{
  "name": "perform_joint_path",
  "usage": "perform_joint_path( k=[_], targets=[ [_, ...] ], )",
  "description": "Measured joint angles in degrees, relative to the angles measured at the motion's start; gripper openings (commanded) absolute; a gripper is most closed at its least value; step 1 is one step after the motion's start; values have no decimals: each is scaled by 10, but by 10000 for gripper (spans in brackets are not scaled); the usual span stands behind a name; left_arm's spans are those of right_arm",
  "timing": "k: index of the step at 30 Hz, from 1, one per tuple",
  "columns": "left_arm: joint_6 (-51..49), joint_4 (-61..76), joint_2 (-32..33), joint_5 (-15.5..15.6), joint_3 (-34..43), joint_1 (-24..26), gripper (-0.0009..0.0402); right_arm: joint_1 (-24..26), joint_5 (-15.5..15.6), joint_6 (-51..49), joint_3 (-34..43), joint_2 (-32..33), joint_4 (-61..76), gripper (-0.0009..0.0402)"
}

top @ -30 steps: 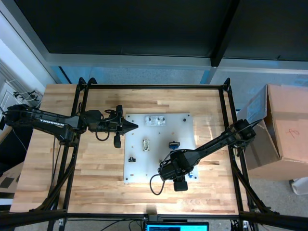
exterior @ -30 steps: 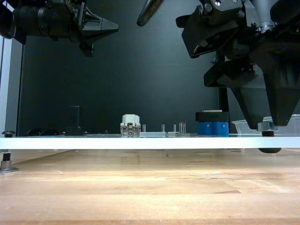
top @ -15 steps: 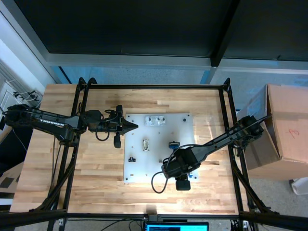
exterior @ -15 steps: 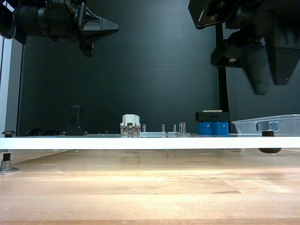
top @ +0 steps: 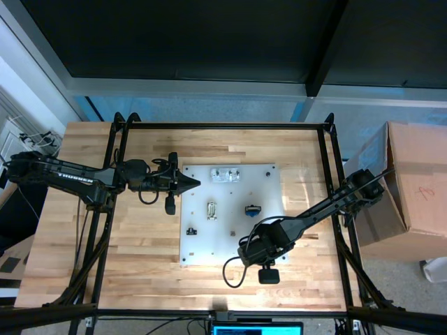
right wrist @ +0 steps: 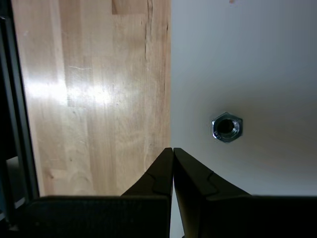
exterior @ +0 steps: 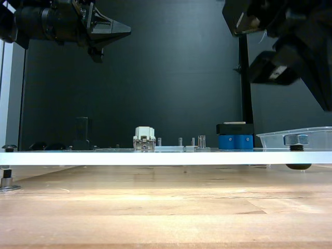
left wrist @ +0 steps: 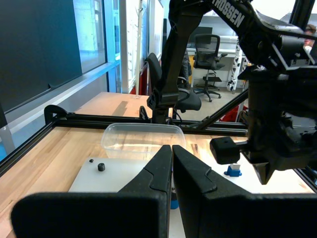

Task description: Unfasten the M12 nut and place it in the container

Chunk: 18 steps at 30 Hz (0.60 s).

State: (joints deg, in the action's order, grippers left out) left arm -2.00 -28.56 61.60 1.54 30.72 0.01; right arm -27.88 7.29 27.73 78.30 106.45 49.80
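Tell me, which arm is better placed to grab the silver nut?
Right. The right gripper hangs above the nut on its stud; the left gripper hovers over the board's left edge.

Robotics laboratory within an office area. A wooden table (top: 140,272) carries a black metal frame (top: 223,126) and a white board (top: 199,195). Beyond the table: office chairs (left wrist: 207,49) and windows (left wrist: 89,34). Beside the table: a cardboard box (top: 415,188).

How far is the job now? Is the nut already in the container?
Done: nothing visible. The silver nut sits on top of its black stud, not in the clear container. In hand: nothing. The right gripper hangs shut and empty over the white board near the nut, and the left gripper is shut over the board's left edge. Left: unscrew the nut and put it in the container.
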Motion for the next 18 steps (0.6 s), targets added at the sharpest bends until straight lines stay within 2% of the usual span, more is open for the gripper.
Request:
perform_joint_path(
  k=[16,17,18],
  targets=[
    [0,0,0,0,0,0,0,9,-17,-12,-42,0,-47,0],
    [0,0,0,0,0,0,0,9,-24,-12,-42,0,-43,0],
    [0,0,0,0,0,0,0,10,-47,-13,-42,0,-35,0]
  ],
)
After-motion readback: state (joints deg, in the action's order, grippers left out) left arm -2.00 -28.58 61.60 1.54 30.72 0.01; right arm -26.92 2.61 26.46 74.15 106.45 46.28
